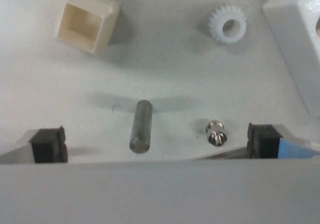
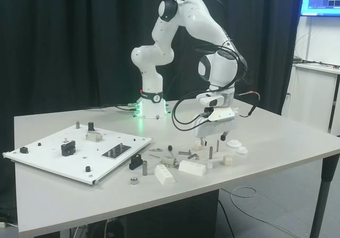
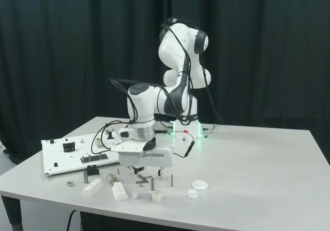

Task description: Place round peg 3.

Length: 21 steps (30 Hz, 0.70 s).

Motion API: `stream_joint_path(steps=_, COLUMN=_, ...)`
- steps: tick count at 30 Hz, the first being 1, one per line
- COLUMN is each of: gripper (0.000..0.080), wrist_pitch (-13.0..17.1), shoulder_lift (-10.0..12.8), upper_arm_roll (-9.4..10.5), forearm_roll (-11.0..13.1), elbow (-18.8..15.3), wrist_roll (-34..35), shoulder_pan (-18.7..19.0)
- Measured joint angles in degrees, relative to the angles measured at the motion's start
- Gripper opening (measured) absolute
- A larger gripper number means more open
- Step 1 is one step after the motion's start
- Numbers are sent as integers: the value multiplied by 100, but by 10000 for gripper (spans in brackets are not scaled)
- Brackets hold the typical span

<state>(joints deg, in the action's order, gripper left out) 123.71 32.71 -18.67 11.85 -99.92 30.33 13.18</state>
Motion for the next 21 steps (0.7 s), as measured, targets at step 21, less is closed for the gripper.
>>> stream_joint_path(steps=21, gripper=800, wrist_pitch=-297, shoulder_lift=-8, upper_arm_roll=-39, forearm_roll=-80, elbow=158, wrist_roll=0, shoulder_pan=0)
